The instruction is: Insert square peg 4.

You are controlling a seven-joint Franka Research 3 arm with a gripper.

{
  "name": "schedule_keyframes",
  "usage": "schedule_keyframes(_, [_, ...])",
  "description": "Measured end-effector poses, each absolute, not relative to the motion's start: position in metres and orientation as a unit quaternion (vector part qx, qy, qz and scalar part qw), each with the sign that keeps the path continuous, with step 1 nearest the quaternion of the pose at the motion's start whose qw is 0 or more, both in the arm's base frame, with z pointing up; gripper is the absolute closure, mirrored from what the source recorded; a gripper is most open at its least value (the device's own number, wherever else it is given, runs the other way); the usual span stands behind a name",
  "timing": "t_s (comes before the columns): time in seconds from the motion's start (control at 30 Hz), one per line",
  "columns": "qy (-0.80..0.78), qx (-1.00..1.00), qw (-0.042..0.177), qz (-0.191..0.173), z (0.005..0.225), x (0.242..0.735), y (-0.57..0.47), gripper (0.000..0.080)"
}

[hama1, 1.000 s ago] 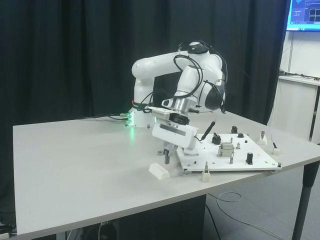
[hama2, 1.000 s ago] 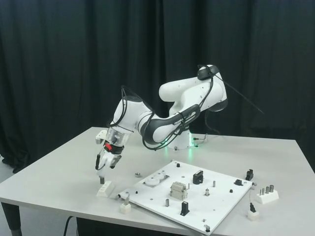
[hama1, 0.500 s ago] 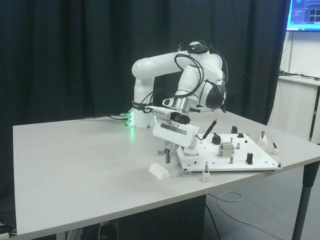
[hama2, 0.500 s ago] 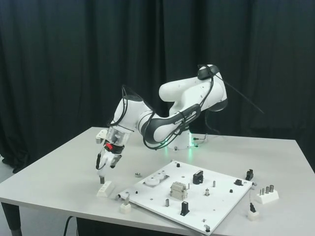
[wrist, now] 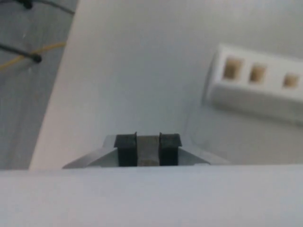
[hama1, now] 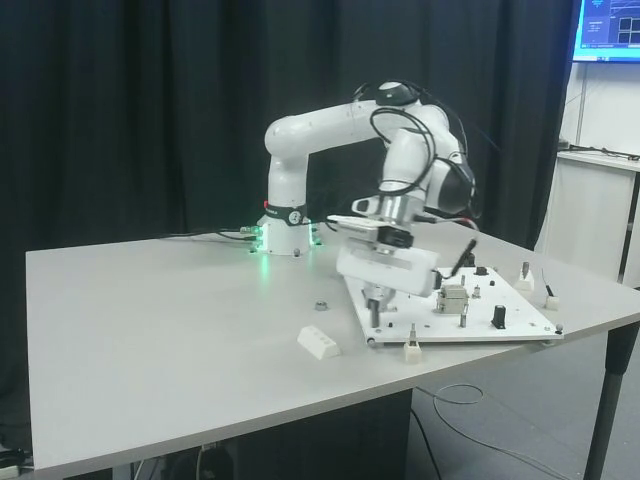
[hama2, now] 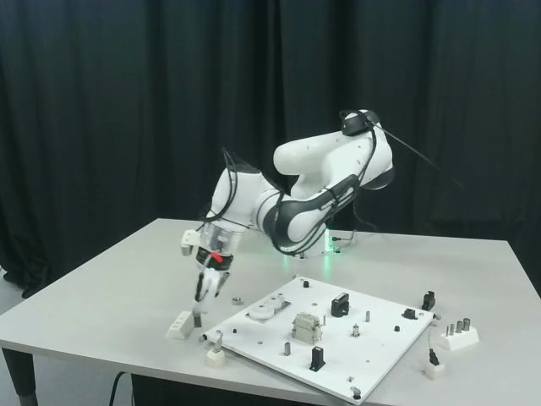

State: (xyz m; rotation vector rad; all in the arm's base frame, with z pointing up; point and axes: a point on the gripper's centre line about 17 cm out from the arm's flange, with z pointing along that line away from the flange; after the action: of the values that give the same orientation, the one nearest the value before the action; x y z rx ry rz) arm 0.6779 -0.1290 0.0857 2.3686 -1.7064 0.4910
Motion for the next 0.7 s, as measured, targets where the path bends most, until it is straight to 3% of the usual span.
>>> schedule_keyframes(0.4, [-0.527, 0.833, 0.073, 0.15, 0.077, 0.702, -0.051, 0.0708])
schedule_keyframes(0.7, [-0.53, 0.828, 0.082, 0.161, 0.089, 0.715, -0.006, 0.0708])
